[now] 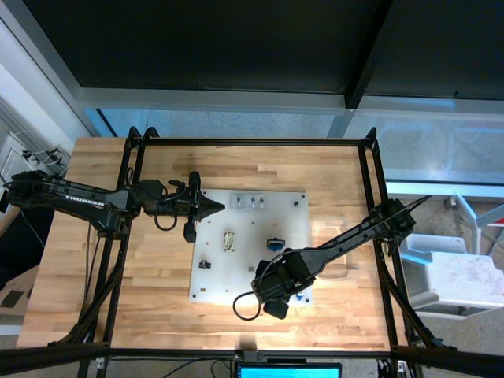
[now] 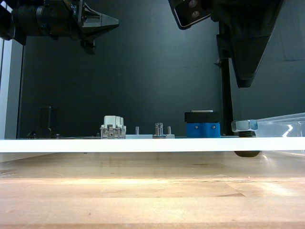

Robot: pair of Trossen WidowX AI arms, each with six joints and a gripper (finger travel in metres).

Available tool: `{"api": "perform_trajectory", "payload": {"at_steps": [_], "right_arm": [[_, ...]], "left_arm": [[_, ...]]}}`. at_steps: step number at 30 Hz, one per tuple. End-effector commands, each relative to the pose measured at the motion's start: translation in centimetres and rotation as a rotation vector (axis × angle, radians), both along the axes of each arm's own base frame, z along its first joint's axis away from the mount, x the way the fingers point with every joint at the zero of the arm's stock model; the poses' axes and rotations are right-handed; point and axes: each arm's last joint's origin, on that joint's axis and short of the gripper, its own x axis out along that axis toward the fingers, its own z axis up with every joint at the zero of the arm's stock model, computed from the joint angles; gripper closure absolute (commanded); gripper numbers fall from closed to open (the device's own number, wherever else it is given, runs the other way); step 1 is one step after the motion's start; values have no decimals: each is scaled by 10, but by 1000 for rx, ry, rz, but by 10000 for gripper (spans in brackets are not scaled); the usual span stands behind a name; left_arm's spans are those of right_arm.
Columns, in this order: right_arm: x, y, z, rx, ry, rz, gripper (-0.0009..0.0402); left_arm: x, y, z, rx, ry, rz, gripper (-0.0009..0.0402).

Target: Pick the M12 fastener and fasten on the M12 threads

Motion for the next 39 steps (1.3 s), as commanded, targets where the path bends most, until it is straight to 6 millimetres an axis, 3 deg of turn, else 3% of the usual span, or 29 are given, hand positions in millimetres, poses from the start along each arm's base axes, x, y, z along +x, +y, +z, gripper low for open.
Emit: {"api": "perform_trajectory", "payload": {"at_steps": [1,4,7,8,18,39], "right_arm": [[-1,-1,-4,-13,5,49,289],[-2,-1,-7,-24,11,95,326],[-2,-2,-9,-34,12,144,394],[-2,-2,-10,-36,8,166,397],[4,3,-23,-105,-19,324,393],[4,7,-41,-127,30,347,393]], "left_arm": [[0,0,0,0,0,0,393],[0,0,0,0,0,0,393],[0,0,0,0,0,0,393],[0,0,0,0,0,0,393],[0,0,0,0,0,0,393],[0,0,0,0,0,0,393]]}}
